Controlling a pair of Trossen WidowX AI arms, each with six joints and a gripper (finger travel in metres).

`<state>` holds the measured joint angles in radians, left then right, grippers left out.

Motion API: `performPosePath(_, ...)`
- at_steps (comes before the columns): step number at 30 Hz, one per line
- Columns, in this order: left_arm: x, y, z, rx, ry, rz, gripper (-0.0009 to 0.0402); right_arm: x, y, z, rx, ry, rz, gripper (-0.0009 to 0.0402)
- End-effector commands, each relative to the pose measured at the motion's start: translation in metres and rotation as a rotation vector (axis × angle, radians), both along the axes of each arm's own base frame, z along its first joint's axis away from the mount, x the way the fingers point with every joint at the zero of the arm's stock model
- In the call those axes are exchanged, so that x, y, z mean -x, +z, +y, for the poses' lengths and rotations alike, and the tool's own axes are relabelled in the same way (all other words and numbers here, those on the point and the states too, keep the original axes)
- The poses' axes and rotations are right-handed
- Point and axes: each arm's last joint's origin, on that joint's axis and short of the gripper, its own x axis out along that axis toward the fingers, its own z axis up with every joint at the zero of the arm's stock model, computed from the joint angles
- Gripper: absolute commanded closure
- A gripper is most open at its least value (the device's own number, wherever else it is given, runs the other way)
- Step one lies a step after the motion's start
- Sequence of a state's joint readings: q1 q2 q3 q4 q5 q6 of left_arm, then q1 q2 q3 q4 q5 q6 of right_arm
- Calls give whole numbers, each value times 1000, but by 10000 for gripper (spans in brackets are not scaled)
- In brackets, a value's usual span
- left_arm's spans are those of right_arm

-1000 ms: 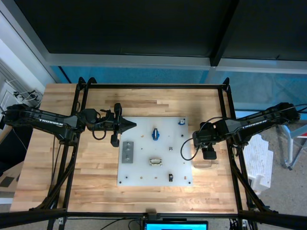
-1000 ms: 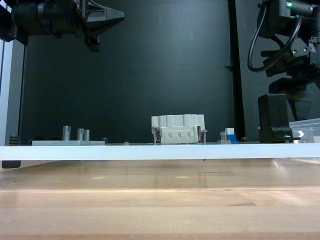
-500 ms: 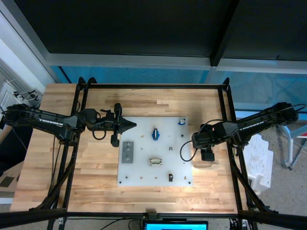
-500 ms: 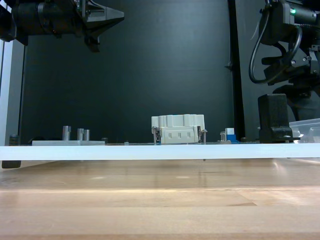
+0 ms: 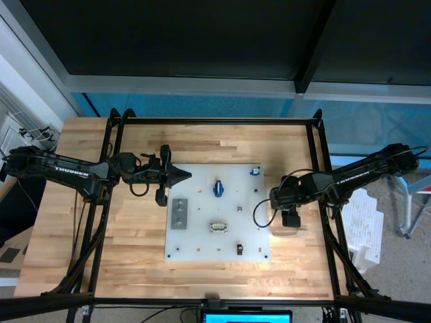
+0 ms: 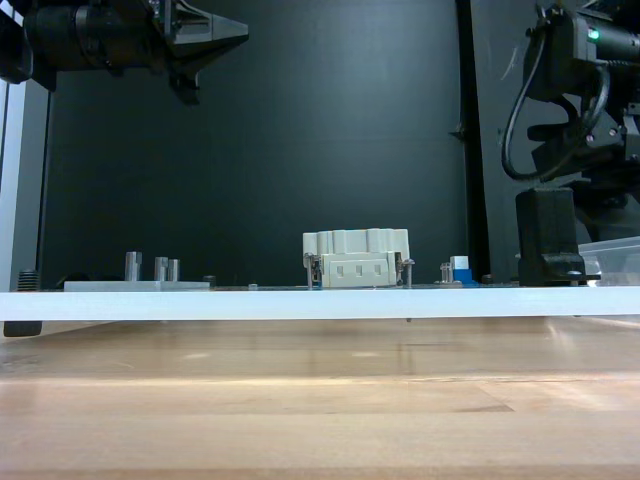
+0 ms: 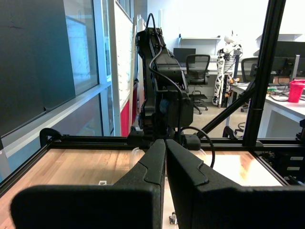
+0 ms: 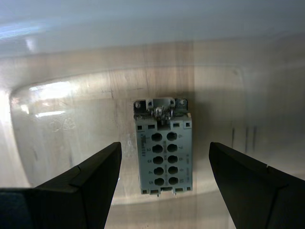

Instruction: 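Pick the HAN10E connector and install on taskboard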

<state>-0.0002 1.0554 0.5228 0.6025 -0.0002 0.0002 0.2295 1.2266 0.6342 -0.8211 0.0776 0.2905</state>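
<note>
**Right gripper** (image 8: pixel 164 148): mine. Fingers (image 8: pixel 90 186) stood wide apart and held nothing. It pointed down into the clear tray (image 8: pixel 71 119).

**HAN10E connector** (image 8: pixel 163 155): it lay flat on the tray floor, centred between my fingers. Its two rows of pin holes faced up and its metal clip end pointed away from the fingers. There was a clear gap on each side and no contact.

**Change since a second ago:** in the high view my wrist had drawn slightly in toward the taskboard (image 5: pixel 195 235). In the low view the wrist body and its green light sat further right and a little lower. The finger seen there had kept its place by the tray. Nothing on the board had moved.

**Left gripper** (image 7: pixel 165 142): fingers pressed together, empty. It was held high over the board's far left corner, unchanged.

**Taskboard:** it lay flat on the tabletop (image 5: pixel 121 249). It carried a grey metal block (image 5: pixel 179 213) on the left, a blue knob (image 5: pixel 218 188) toward the far side, and a beige housing (image 5: pixel 217 229) toward the near side.

**Edges and room:** the tray sat just beside the board's right edge, with its walls close around the connector. Bare wood lay left of the board and along the near edge. The black frame (image 5: pixel 215 122) bounded the tabletop.
</note>
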Motion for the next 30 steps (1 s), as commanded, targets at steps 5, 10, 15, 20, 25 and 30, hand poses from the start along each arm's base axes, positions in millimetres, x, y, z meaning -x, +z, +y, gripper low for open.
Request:
performPosePath(5, 0, 0, 0, 0, 0, 0, 392, 1, -3, 0, -1, -5, -6, 137)
performPosePath(10, 0, 0, 0, 0, 0, 0, 392, 0, -6, 0, 1, -5, 4, 141)
performPosePath(15, 0, 0, 0, 0, 0, 0, 392, -1, -8, 1, 1, -6, 3, 153)
performPosePath(20, 0, 0, 0, 0, 0, 0, 392, -2, -8, 1, -1, -5, -4, 169)
performPosePath(25, 0, 0, 0, 0, 0, 0, 392, -1, -8, 1, -1, -5, -2, 194)
performPosePath(30, 0, 0, 0, 0, 0, 0, 392, -1, -8, 1, -1, -5, -2, 225)
